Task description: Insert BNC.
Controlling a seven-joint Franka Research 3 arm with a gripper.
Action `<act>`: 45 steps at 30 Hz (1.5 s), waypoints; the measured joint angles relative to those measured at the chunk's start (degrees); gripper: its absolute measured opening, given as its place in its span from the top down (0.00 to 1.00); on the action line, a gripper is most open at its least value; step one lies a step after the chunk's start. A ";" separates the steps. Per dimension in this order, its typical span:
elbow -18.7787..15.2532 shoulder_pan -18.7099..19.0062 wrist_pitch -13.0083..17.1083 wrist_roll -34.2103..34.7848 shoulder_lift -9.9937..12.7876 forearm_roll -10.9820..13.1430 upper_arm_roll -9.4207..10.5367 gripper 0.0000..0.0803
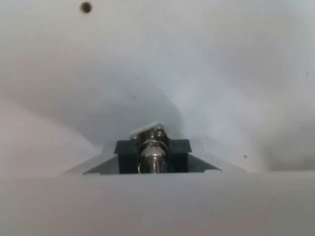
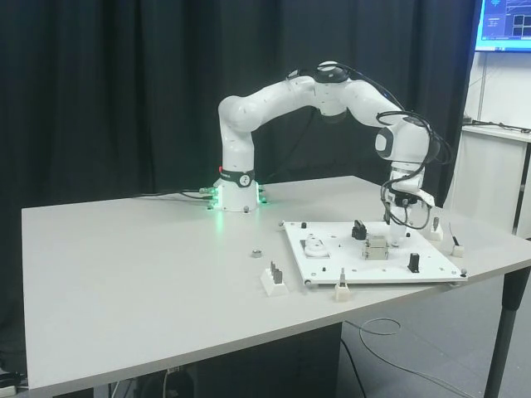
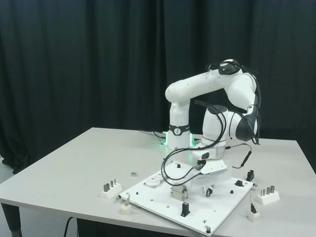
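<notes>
The gripper (image 3: 209, 190) is clamping the BNC connector (image 1: 153, 153) low over the white board (image 2: 431, 269) near the arm's 12 o'clock, risking jamming if tilted off the socket.

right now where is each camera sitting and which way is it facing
Wrist view: on the arm's wrist, looking down close at the BNC connector over the white board; the fingers are not clear here.
First room view: off one table corner, facing the arm from the side, base to gripper.
Second room view: across the table, facing the arm front on against the black curtain.
Both room views share the arm, white board, grey table and small fixtures.
</notes>
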 joint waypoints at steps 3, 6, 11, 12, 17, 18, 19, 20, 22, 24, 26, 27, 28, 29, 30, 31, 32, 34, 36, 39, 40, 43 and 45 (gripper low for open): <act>0.00 -0.06 -0.07 3.91 0.02 0.11 0.00 0.85; 0.00 -0.12 -0.16 7.88 0.06 0.23 0.00 0.85; -0.02 -0.28 -0.35 13.17 0.10 0.65 0.00 0.85; -0.03 -0.32 -0.39 14.07 0.12 0.78 0.00 0.85; -0.25 -0.40 -0.44 17.82 0.24 1.34 0.00 0.85; -0.29 -0.40 -0.44 18.72 0.27 1.43 0.00 0.85; -0.32 -0.41 -0.44 19.70 0.28 1.51 0.00 0.85; -0.35 -0.41 -0.45 20.76 0.30 1.59 0.00 0.85; -0.40 -0.41 -0.45 22.97 0.32 1.69 0.00 0.85; -0.43 -0.42 -0.46 24.89 0.34 1.75 0.00 0.85; -0.44 -0.42 -0.46 26.47 0.34 1.80 0.00 0.85; -0.46 -0.42 -0.46 27.26 0.34 1.85 0.00 0.85; -0.48 -0.42 -0.46 27.98 0.34 1.90 0.00 0.85; -0.50 -0.42 -0.46 28.75 0.34 1.97 0.00 0.85; -0.52 -0.42 -0.46 29.55 0.34 2.03 0.00 0.85; -0.54 -0.42 -0.46 30.44 0.35 2.09 -0.01 0.85; -0.56 -0.42 -0.46 31.42 0.35 2.14 -0.01 0.85; -0.59 -0.42 -0.43 33.54 0.35 2.22 -0.01 0.85; -0.60 -0.41 -0.40 35.74 0.35 2.27 0.00 0.85; -0.62 -0.40 -0.36 38.62 0.34 2.31 0.00 0.85; -0.64 -0.39 -0.33 39.69 0.34 2.32 0.00 0.85; -0.68 -0.35 -0.24 42.38 0.34 2.37 0.01 0.85; -0.72 -0.32 -0.18 44.21 0.34 2.40 0.01 0.85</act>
